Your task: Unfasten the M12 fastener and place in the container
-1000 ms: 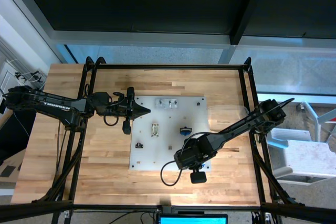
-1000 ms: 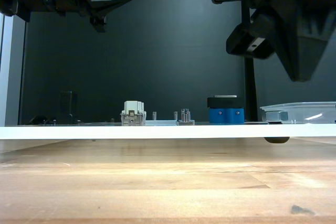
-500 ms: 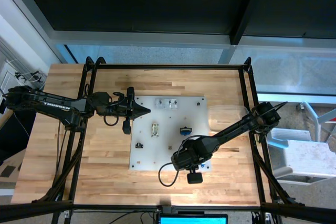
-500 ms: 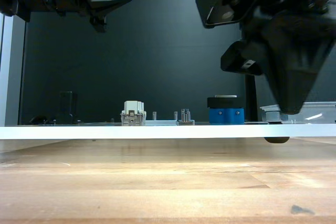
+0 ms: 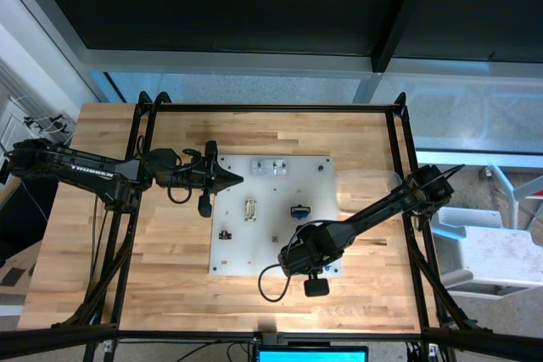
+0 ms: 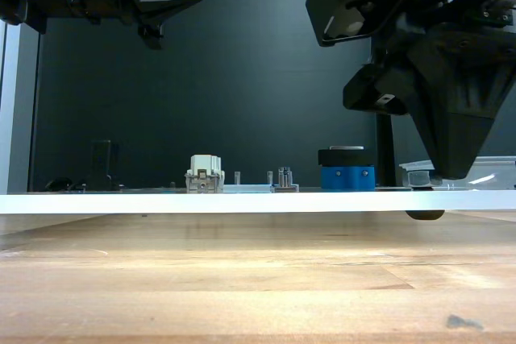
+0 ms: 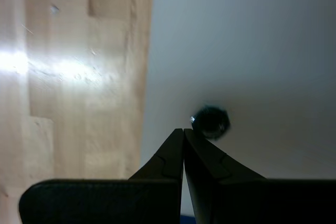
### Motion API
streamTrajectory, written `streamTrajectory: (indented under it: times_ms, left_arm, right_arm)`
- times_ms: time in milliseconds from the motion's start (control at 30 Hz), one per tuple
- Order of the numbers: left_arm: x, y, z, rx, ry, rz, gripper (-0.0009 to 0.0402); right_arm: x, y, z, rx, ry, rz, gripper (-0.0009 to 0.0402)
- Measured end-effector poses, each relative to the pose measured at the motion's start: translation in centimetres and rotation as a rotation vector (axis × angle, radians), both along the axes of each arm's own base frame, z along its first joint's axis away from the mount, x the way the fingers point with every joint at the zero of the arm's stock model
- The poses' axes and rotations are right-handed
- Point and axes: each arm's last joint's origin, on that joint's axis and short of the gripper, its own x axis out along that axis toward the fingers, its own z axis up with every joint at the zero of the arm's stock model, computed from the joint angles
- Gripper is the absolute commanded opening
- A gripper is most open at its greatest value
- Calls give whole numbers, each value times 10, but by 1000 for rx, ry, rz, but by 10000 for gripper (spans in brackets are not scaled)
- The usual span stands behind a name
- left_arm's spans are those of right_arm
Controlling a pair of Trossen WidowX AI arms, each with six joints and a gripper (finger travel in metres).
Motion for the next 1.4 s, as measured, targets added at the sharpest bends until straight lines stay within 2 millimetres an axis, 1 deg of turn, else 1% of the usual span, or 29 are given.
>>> streamTrajectory:
  times_ms: [133, 200, 400, 500, 633, 733, 867, 1067, 1400]
  left_arm:
    - [0, 0, 0, 0, 0, 0, 0]
    - [0, 0, 0, 0, 0, 0, 0]
    - [0, 0, 0, 0, 0, 0, 0]
    - [0, 0, 0, 0, 0, 0, 0]
    - [0, 0, 0, 0, 0, 0, 0]
    - [0, 0, 0, 0, 0, 0, 0]
    - [0, 0, 0, 0, 0, 0, 0]
    - [0, 0, 0, 0, 0, 0, 0]
    - [0, 0, 0, 0, 0, 0, 0]
  right_arm:
    - [-7, -9, 6, -187, -18, -100, 0]
    - [-9, -11, 11, -207, -32, -124, 0]
    - [-11, -11, 17, -174, -31, -130, 0]
    - [-12, -9, 19, -108, -9, -123, 0]
    - [-14, -3, 26, -2, -1, -120, 0]
    - [-13, 1, 27, 21, -17, -122, 0]
    - [-11, 5, 20, -13, -37, -129, 0]
    - [-7, 14, 9, 7, -44, -113, 0]
    - [-5, 16, 4, 9, -46, -106, 0]
